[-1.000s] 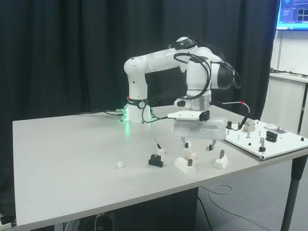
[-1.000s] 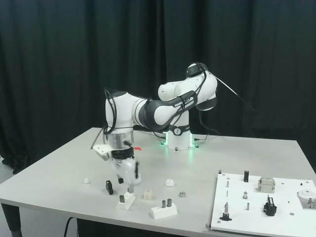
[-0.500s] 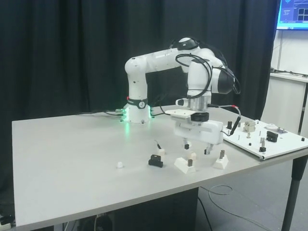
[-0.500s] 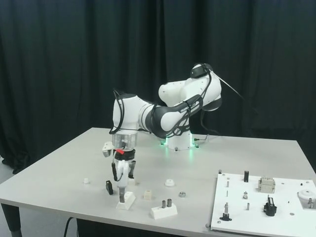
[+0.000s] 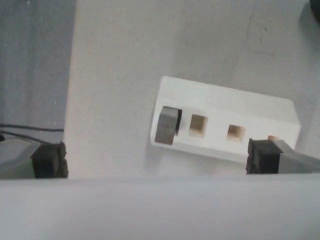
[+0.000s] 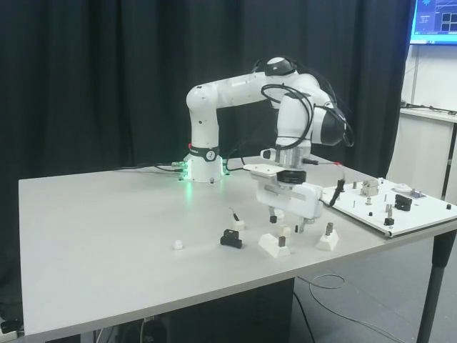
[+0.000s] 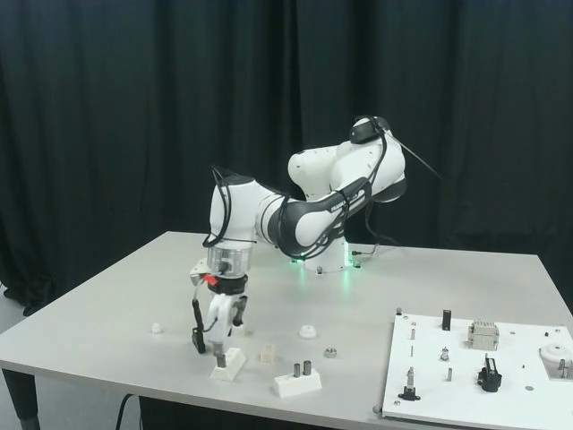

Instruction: Pick square peg 4.

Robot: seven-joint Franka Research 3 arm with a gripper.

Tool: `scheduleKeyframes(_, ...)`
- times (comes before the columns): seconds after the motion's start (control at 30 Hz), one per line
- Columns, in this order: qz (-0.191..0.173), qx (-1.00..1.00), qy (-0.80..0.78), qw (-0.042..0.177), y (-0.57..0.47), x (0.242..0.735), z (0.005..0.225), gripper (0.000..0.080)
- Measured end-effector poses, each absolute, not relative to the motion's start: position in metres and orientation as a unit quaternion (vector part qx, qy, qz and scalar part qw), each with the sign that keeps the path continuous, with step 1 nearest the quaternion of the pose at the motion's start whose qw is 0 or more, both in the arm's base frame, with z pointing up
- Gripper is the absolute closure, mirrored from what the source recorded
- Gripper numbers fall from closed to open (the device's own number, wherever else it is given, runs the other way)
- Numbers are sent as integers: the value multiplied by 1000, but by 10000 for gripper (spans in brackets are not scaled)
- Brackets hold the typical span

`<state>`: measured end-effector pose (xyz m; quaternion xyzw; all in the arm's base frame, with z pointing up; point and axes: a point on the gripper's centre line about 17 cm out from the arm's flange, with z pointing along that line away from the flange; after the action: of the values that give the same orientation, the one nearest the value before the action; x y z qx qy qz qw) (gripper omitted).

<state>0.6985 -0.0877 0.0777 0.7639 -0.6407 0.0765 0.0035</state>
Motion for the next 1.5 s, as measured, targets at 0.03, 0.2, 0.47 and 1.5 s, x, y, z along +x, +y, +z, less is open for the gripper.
scheduleKeyframes(0.03, 77, 762, -643, 4, -88, 699, 77, 3)
scheduleKeyframes(0.2, 81, 758, -647, 8, -93, 699, 75, 3)
scheduleKeyframes(0.47, 80, 755, -651, 10, -101, 698, 70, 3)
scheduleKeyframes(1.5, 46, 761, -647, 8, -93, 708, 41, 3)
